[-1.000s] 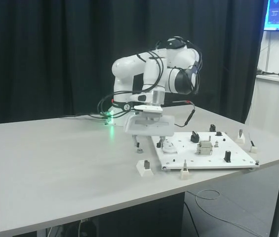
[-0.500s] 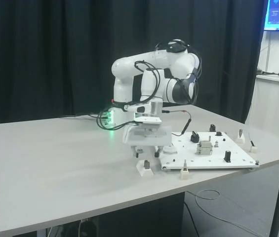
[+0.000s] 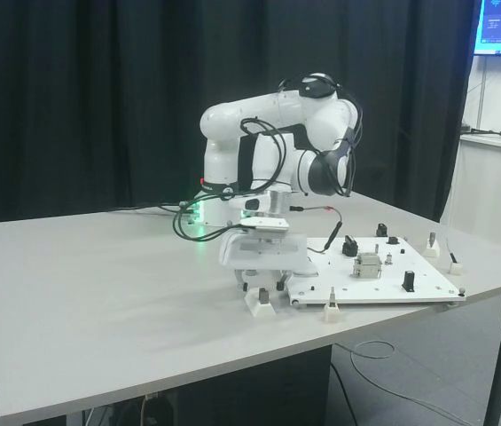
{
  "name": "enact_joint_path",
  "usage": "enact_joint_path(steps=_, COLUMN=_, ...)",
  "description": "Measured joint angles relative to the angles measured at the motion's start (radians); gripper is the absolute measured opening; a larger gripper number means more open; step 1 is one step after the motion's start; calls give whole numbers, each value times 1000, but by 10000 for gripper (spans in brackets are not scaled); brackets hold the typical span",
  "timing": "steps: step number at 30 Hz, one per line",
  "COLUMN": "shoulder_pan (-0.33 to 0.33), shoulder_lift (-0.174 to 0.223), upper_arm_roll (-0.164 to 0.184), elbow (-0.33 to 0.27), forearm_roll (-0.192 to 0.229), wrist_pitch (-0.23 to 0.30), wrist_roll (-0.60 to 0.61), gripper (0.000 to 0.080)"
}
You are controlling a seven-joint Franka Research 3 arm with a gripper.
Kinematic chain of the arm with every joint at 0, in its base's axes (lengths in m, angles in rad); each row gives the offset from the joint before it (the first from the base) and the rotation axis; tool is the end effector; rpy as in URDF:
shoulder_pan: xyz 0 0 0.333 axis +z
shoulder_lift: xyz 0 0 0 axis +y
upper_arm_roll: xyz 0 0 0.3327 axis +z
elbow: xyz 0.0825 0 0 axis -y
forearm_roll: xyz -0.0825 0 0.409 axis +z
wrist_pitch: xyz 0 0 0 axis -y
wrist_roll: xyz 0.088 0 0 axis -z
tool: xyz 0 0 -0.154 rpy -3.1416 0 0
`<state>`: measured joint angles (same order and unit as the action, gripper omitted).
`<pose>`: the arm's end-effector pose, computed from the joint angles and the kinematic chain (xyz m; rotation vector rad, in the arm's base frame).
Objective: Pick square peg 3.
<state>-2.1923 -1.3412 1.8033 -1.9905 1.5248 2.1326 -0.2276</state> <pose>0.6123 -0.1666 0.1521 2.7865 -1.1785 0.3839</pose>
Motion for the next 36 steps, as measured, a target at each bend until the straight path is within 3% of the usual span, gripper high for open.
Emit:
enact_joint_path(steps=20, shoulder_pan=-15, shoulder_lift=-10, upper_arm_roll=14, elbow=-5, forearm_roll=99, wrist_pitch=15, wrist_roll=-5, gripper=800)
enact_joint_path(steps=21, shoulder_pan=-15, shoulder_lift=-10, upper_arm_roll=16, elbow=-6, forearm_roll=100, wrist_pitch=18, wrist_roll=-7, gripper=698)
enact_joint_path(steps=29, shoulder_pan=-15, shoulder_lift=-11, upper_arm_roll=22, elbow=-11, forearm_roll=100, wrist_pitch=30, wrist_roll=-39, gripper=698)
enact_joint_path(steps=30, shoulder_pan=-15, shoulder_lift=-11, upper_arm_roll=22, elbow=-11, forearm_roll=100, wrist_pitch=31, wrist_roll=-41, gripper=346)
enact_joint_path(steps=35, shoulder_pan=-15, shoulder_lift=-11, upper_arm_roll=22, elbow=-10, forearm_roll=103, wrist_pitch=32, wrist_roll=-46, gripper=346)
enact_joint_path(steps=36, shoulder_pan=-15, shoulder_lift=-11, upper_arm_roll=21, elbow=-10, forearm_roll=106, wrist_pitch=32, wrist_roll=-47, gripper=146)
